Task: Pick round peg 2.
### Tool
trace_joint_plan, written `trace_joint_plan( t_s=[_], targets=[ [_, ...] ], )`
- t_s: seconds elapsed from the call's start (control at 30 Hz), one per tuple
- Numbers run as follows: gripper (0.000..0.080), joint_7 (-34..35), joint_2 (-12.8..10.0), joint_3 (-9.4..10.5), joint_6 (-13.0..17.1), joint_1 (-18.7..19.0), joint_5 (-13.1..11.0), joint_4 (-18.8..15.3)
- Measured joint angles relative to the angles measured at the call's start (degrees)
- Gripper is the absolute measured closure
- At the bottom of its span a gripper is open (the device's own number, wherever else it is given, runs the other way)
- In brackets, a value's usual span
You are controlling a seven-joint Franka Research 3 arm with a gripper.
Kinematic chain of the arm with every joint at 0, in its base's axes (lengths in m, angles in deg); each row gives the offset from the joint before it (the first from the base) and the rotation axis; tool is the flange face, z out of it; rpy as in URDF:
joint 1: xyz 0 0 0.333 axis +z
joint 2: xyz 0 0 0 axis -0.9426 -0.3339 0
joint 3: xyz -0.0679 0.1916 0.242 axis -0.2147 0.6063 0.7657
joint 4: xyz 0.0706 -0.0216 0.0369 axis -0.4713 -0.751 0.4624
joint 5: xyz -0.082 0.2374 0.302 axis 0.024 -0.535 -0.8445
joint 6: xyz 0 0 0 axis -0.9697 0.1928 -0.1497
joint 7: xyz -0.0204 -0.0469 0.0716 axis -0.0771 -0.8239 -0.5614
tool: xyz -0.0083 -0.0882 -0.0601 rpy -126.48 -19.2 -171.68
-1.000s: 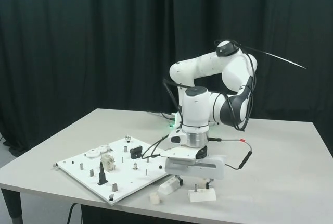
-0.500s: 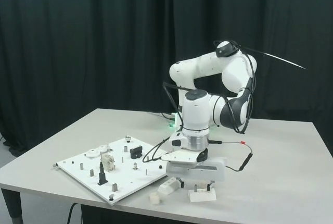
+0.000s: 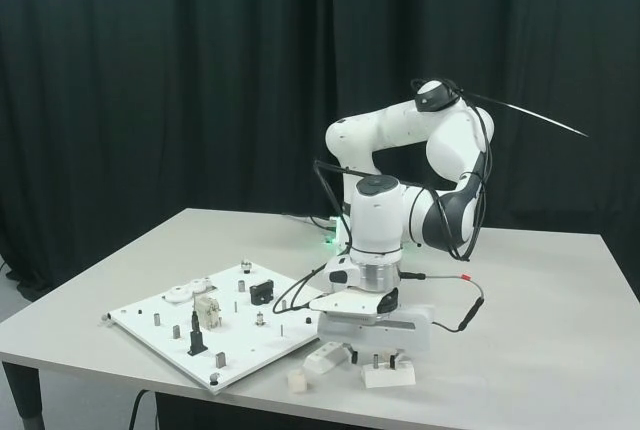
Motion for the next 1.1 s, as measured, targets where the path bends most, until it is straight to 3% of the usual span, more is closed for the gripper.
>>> trace_joint_plan(
  t_s=[0.2, 0.27, 0.43, 0.47, 0.63, 0.67, 1.1],
  targets=[
    [0.0126, 0.0, 0.0, 0.00, 0.2, 0.0, 0.0, 0.0],
    [0.0476, 0.0, 0.0, 0.00, 0.2, 0.0, 0.0, 0.0],
    [0.0476, 0.0, 0.0, 0.00, 0.3, 0.0, 0.0, 0.1],
    [0.0638, 0.0, 0.0, 0.00, 0.3, 0.0, 0.0, 0.1],
    [0.0638, 0.0, 0.0, -0.01, 0.3, 0.0, 0.0, 0.3],
    [0.0740, 0.0, 0.0, -0.01, 0.3, 0.0, 0.0, 0.3],
    [0.0740, 0.0, 0.4, -0.56, 0.1, 0.3, 0.3, 0.4]
  ],
)
